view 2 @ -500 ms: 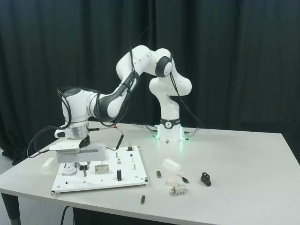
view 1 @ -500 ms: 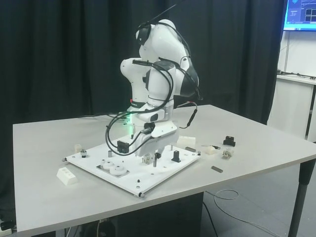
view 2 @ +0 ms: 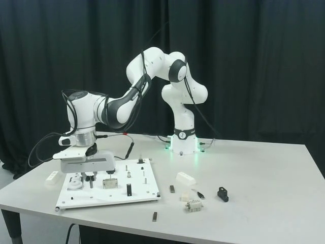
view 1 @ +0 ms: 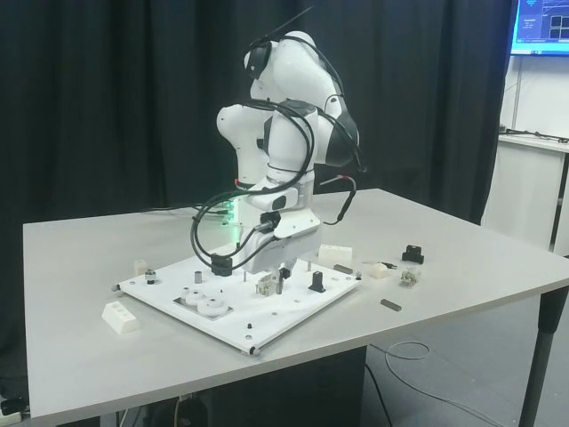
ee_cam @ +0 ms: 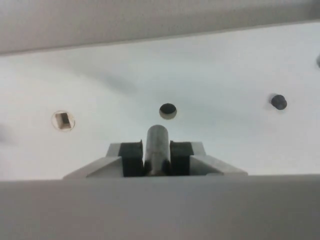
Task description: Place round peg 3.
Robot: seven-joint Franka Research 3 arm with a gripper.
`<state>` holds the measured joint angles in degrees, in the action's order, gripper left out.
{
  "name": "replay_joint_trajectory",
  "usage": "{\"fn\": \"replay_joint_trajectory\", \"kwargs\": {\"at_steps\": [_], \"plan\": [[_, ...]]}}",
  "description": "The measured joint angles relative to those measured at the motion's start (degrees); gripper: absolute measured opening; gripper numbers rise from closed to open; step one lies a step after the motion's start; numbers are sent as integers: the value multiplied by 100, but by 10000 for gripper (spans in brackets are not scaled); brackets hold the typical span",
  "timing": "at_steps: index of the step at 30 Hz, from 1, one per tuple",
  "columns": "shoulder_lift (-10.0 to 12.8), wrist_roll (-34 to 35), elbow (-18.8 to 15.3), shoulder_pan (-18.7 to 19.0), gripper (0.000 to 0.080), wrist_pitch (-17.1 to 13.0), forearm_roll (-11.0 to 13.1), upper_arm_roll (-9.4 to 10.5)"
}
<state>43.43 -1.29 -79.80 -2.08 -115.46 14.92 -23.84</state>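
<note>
Gripper [ee_cam: 158, 167] clamped on round peg 3 [ee_cam: 158, 145], held upright between black finger pads [ee_cam: 131, 157]. Peg hangs just above white assembly board [view 2: 109, 195], not touching, near round hole [ee_cam: 168, 110] in wrist view. Board sits at desk [view 2: 254, 203] front corner, far from arm base. Small white block [view 1: 120, 317] lies on desk just beside board edge.

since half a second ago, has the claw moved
Yes. The claw, shut on the peg, has risen a little from the white board; in the second room view it also sits higher above the board.
</note>
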Motion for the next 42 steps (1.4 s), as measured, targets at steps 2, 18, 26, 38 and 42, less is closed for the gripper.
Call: {"fn": "replay_joint_trajectory", "kwargs": {"at_steps": [2, 18, 26, 38, 42], "plan": [[-1, 0, 4, 0, 111, 0, -1, -1], [-1, 0, 13, 0, 111, -2, -2, -12], [-1, 0, 13, 0, 111, -28, 3, 7], [0, -114, 6, 56, 111, -194, 97, 291], [1, -119, -34, 100, 111, -262, 120, 448]]}}
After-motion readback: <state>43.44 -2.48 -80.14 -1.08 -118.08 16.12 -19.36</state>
